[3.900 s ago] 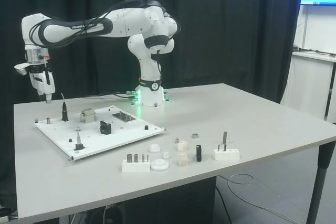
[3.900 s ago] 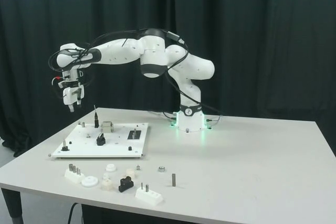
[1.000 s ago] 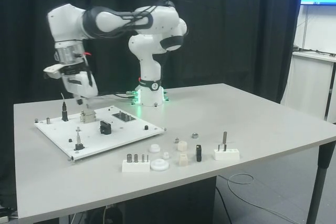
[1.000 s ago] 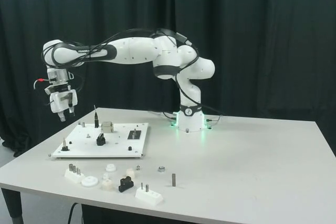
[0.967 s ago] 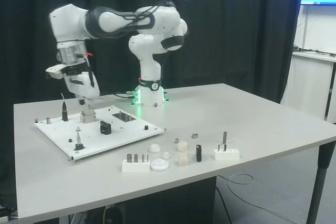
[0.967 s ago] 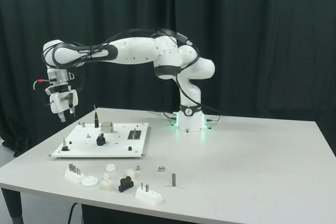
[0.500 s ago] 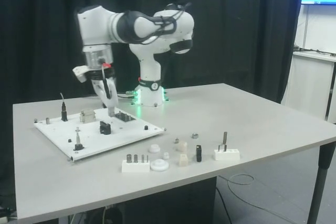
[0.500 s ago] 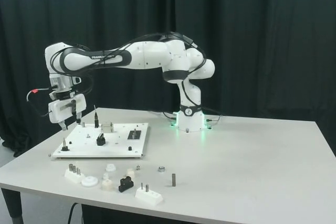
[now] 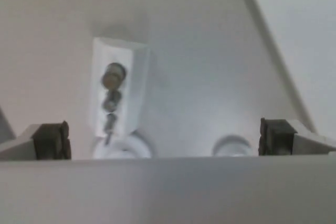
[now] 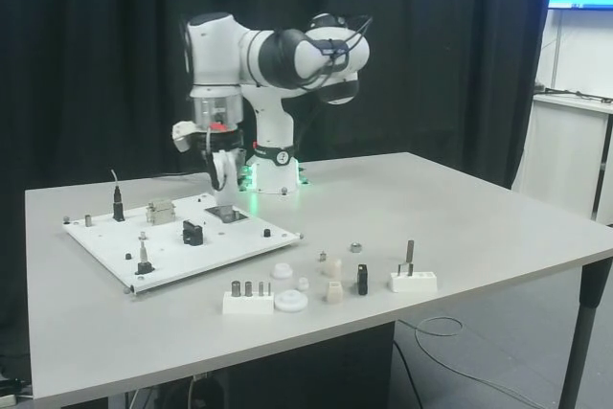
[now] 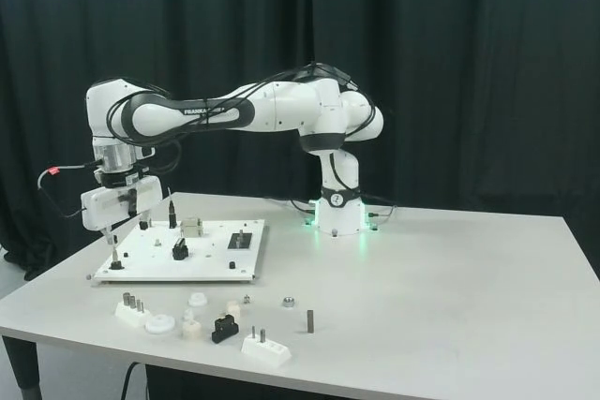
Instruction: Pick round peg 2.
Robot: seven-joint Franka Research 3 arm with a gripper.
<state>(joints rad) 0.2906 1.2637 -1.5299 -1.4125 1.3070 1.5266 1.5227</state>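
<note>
Three pegs stand upright in a white holder (image 10: 247, 301) on the grey surface (image 10: 460, 208), lower than the pincer and well apart from it. Round peg 2 (image 9: 111, 100) is presumably the middle one, set vertical so it can be taken from above. Beyond lies the white board (image 10: 225, 237), and over it hangs the pincer (image 10: 222, 168), fingers (image 9: 50, 140) spread wide and empty, seemingly ready to straddle a peg.

White arm (image 11: 234, 110) stretched sideways, wrist pointing down; gripper (image 9: 163, 139) jaws wide apart, holding nothing.
</note>
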